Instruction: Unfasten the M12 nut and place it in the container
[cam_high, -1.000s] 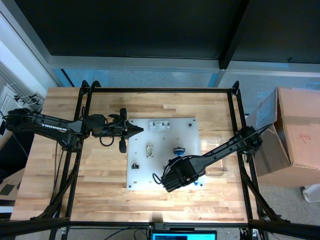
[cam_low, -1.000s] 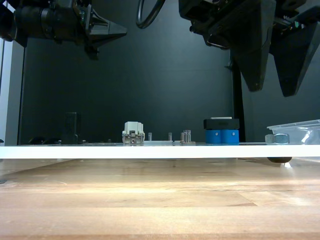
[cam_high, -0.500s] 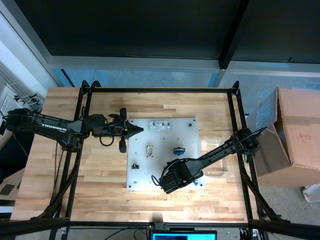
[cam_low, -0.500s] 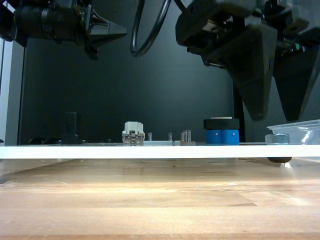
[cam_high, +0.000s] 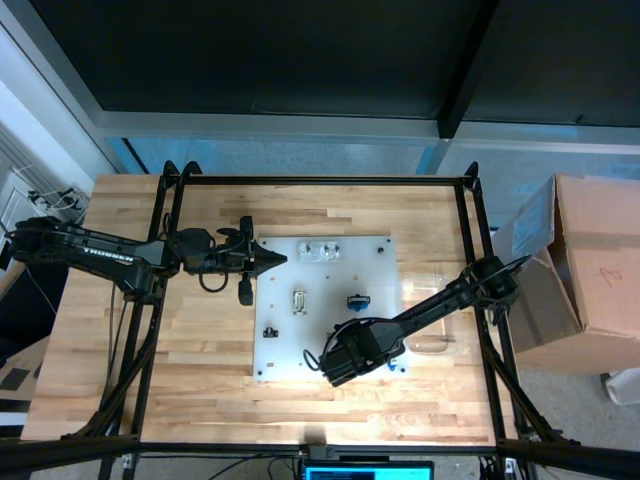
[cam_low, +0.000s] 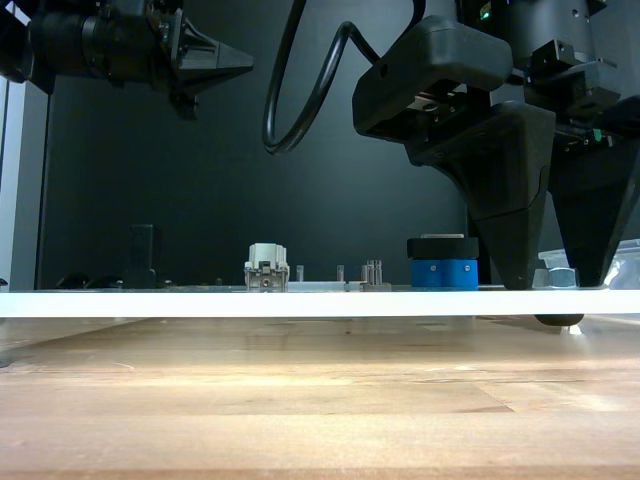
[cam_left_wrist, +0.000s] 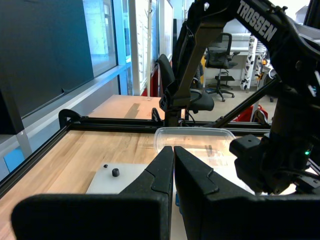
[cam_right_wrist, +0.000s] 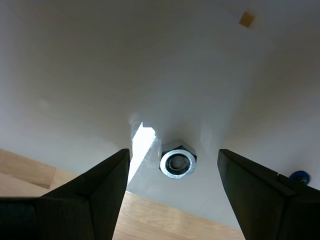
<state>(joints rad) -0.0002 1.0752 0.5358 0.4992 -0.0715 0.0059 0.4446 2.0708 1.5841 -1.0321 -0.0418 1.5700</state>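
Observation:
The small silver M12 nut (cam_right_wrist: 177, 162) sits on its stud near the white board's (cam_high: 300, 340) near right edge; it also shows low at the board's edge as the nut (cam_low: 558, 276). My right gripper (cam_low: 555, 283) is open, its two fingers (cam_low: 518, 250) straddling the nut with their tips down at board level, not touching it. In the right wrist view the right gripper (cam_right_wrist: 173, 150) has the nut between its spread fingers. My left gripper (cam_high: 282, 260) hovers shut over the board's far left edge, holding nothing. The clear container (cam_high: 432, 310) lies right of the board.
A blue-and-black connector (cam_low: 443, 262), a grey connector (cam_low: 267, 270) and small pins (cam_low: 373, 272) stand on the board. A black frame rail (cam_high: 480, 250) runs along the table's right side. A cardboard box (cam_high: 585, 270) sits beyond it.
The right gripper has come down, from well above the board to fingertips at board level either side of the nut. The left arm and the nut have not moved.

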